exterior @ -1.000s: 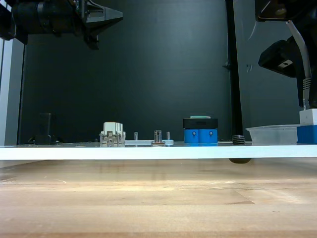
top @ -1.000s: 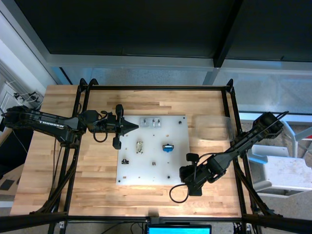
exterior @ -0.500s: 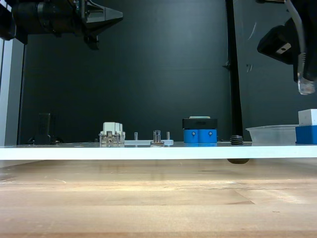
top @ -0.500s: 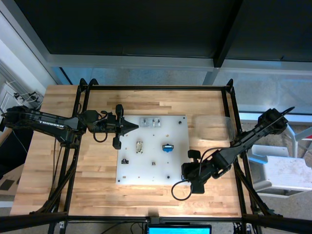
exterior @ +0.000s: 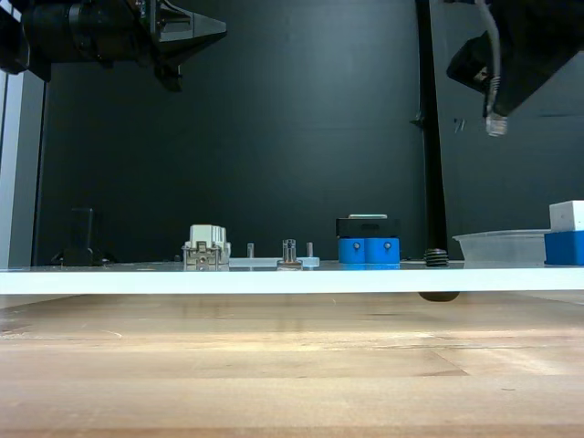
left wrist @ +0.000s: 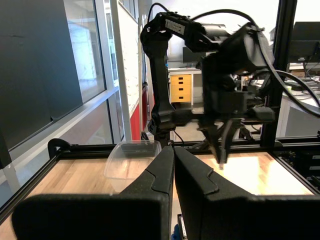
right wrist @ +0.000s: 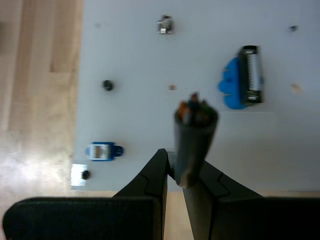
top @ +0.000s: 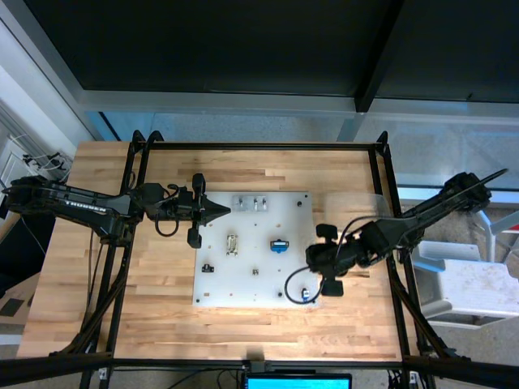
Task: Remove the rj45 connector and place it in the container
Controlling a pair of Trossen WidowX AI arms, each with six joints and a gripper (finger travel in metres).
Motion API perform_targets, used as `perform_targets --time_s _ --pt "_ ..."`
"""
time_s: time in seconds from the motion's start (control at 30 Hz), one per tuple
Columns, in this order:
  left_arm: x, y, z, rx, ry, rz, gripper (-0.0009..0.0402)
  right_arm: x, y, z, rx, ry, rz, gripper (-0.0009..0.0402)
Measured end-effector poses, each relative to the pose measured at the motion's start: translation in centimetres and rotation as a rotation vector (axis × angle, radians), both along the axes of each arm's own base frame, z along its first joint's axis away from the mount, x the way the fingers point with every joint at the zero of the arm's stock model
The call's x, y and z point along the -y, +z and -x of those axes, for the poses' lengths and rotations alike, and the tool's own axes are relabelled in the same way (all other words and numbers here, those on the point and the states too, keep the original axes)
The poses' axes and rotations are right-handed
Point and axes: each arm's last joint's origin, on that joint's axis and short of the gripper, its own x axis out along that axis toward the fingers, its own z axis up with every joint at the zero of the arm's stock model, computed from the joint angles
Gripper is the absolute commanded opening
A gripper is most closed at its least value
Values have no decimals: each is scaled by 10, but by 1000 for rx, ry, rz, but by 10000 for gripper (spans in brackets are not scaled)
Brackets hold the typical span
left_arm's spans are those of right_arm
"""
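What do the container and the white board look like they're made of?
Container: clear plastic, probably thin; the wood table shows through it. White board: matte white, likely plastic or painted sheet. Right gripper holds the rj45 connector above the board's right edge; left gripper, shut, hangs over its far left corner.

The counter (top: pixel 243 166) is a pale wooden butcher-block top, its planks running left to right. A white board (top: pixel 243 279) lies near its middle, square to the edges, with bare wood showing all round it. In the low view a dark foot (exterior: pixel 443 296) shows beneath the board. The container (top: pixel 349 209), clear plastic, sits on the wood near the board's far right corner, apart from it. A black tube frame (top: pixel 259 146) stands on the counter.
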Motion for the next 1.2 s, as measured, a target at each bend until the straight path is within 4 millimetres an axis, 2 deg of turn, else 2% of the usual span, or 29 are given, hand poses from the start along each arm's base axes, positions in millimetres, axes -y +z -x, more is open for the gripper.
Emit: perform_targets --time_s 0.27,0.53,0.93,1.2 --pt "0 0 0 0 0 0 0 35 14 12 -19 -53 41 0" --pt "0 0 0 0 0 0 0 71 14 30 -53 -153 64 0" --pt "0 0 0 0 0 0 0 120 1 69 -98 -366 75 0" --pt "0 0 0 0 0 0 0 140 -11 95 -175 -507 73 0"
